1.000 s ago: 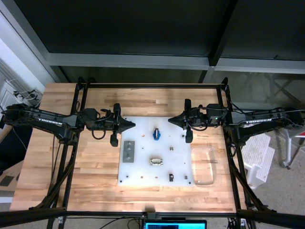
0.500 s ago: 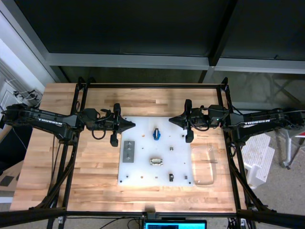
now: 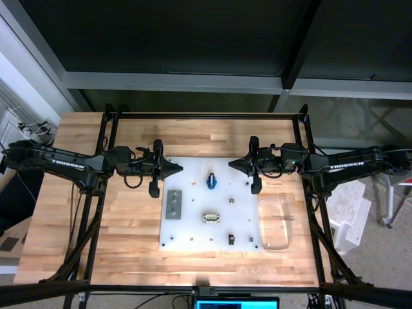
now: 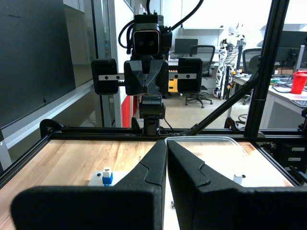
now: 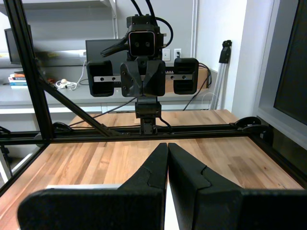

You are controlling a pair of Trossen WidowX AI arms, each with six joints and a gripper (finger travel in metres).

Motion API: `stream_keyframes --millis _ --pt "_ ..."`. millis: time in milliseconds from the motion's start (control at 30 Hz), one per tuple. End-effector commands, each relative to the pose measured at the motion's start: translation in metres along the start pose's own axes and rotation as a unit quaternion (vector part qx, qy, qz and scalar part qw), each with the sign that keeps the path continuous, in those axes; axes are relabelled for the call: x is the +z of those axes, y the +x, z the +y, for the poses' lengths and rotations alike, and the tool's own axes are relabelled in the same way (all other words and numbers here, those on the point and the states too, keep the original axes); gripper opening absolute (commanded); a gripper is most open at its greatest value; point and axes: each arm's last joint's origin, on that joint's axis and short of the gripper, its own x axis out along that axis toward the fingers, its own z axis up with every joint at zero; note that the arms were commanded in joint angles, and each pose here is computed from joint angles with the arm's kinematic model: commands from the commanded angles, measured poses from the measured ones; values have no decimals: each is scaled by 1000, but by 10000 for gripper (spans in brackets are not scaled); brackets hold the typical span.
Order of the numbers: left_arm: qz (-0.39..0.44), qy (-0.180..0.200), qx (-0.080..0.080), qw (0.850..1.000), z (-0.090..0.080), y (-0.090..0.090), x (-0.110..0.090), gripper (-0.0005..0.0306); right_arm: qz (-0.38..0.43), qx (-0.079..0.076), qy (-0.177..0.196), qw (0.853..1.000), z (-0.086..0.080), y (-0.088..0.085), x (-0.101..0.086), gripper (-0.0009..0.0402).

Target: Pick the 16mm bar and install on taskboard

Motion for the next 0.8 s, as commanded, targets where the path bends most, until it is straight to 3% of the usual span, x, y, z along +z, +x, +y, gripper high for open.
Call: stream_keyframes --millis 33,800 --pt "0 0 0 1000 0 0 0 0 0 0 2 1000 0 0 0 0" --pt "0 0 0 1000 0 0 0 0 -2 -2 2 1000 0 0 2 0"
